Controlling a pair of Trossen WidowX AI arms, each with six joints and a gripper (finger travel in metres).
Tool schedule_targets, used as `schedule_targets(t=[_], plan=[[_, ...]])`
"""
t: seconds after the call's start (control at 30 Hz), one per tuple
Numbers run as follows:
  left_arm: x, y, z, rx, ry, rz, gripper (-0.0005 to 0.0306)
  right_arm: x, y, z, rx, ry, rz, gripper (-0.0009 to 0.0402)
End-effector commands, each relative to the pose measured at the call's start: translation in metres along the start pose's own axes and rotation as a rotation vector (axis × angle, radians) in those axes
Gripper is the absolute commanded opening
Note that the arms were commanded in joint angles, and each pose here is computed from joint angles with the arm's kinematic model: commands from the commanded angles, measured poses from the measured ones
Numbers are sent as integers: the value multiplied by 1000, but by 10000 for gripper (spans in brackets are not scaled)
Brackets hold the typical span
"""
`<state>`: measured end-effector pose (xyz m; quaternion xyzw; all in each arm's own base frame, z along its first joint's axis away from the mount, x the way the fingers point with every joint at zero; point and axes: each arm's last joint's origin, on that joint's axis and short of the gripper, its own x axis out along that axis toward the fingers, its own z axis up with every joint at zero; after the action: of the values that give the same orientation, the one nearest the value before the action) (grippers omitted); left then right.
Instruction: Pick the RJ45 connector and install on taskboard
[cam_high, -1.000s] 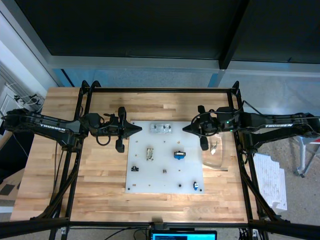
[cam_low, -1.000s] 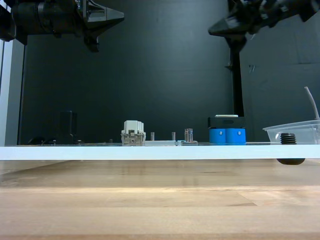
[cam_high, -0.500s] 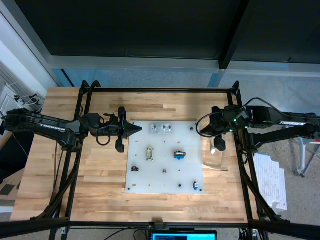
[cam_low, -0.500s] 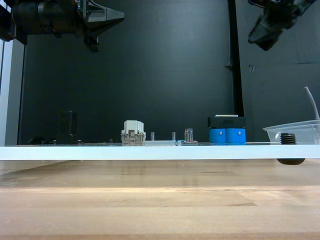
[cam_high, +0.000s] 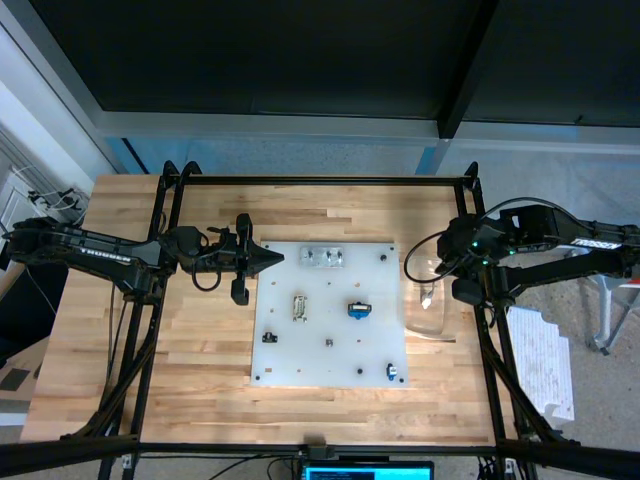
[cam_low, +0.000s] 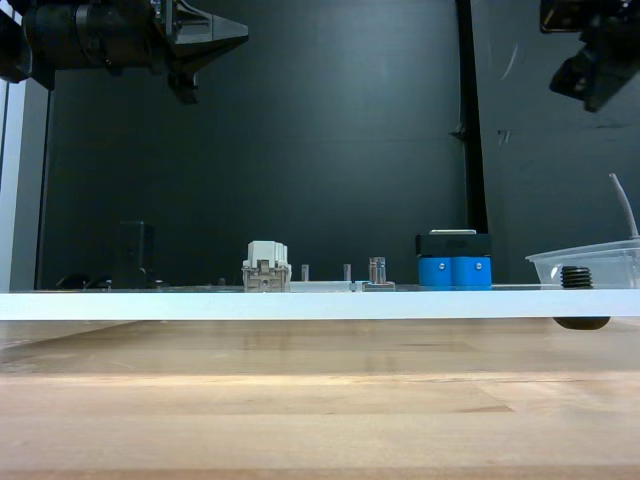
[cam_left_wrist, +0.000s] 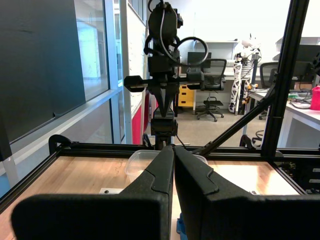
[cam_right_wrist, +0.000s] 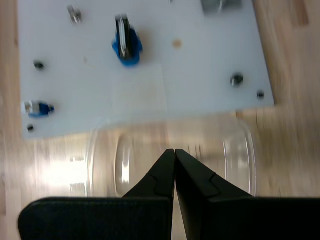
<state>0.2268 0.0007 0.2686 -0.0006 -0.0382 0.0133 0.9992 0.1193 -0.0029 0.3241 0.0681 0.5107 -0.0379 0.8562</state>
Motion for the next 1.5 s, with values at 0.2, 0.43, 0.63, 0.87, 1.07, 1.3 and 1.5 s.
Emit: schedule_targets(t=[0.2,0.43,0.63,0.87,1.07,1.3,1.5], plan=[[0,0,0,0,0,0,0,5,-1,-9,20,177,-42,0],[0,0,0,0,0,0,0,9,1,-8,26,208,-49,7],[0,0,0,0,0,0,0,19,1,-12,39,242,-75,84],[0,0,0,0,0,0,0,40,3,-18,31,253,-94,176],[0,0,0,0,0,0,0,58,4,-20,21,261,-97,197],[0,0,0,0,0,0,0,79,4,-24,1,256,-125,197],[0,0,0,0,0,0,0,95,5,-29,3,246,-108,196]])
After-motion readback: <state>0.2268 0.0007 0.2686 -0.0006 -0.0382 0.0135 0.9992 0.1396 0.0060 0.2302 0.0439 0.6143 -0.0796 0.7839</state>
